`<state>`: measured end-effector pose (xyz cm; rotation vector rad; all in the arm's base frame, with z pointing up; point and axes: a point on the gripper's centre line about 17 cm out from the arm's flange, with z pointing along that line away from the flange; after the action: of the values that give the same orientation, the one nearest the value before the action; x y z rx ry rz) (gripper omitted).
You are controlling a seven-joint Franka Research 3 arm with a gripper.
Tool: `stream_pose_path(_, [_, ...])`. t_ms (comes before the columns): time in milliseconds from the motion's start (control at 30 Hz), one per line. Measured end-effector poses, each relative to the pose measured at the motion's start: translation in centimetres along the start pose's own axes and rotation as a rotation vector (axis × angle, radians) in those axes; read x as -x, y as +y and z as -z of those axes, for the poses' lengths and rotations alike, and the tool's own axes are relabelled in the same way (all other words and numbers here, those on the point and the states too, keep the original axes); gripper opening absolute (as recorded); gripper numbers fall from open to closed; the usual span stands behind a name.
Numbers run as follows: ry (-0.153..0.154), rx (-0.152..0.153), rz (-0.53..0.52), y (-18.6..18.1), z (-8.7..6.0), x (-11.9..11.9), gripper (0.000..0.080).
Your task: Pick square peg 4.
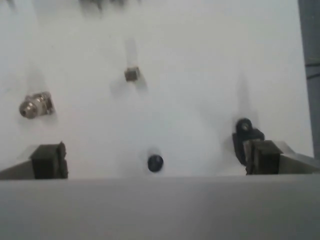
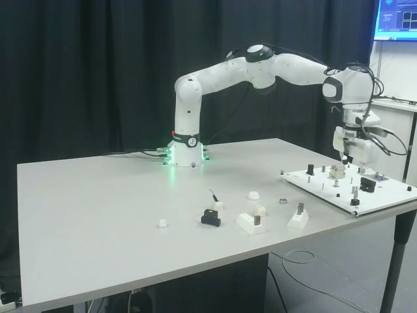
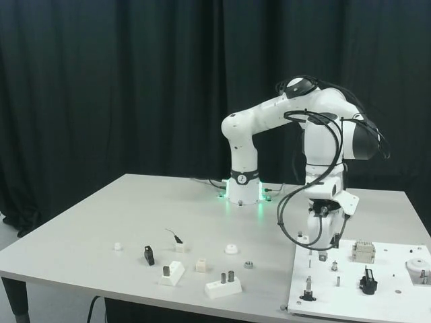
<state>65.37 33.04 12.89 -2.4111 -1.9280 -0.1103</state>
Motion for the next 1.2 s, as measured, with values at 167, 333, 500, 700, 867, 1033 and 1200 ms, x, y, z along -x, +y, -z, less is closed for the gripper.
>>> stream_pose_path(167, [-0.015,0.010,-0.008,0.7,0.6,0.9,0.0800])
stream_pose_path(333, [-0.029,0.019,-0.111,1.6,1.1,2.3,0.0800])
stream_pose_path(500, [-0.053,0.036,-0.195,2.9,1.8,4.4,0.0800])
stream_pose_path(700, [-0.074,0.059,-0.276,4.8,2.7,7.2,0.0800])
stream_pose_path(867, [-0.092,0.079,-0.315,6.6,3.5,10.0,0.0800])
stream_pose_path(1033, [-0.103,0.093,-0.345,8.1,4.3,12.7,0.0800])
stream_pose_path(1200, [-0.112,0.100,-0.346,9.5,4.9,15.3,0.0800])
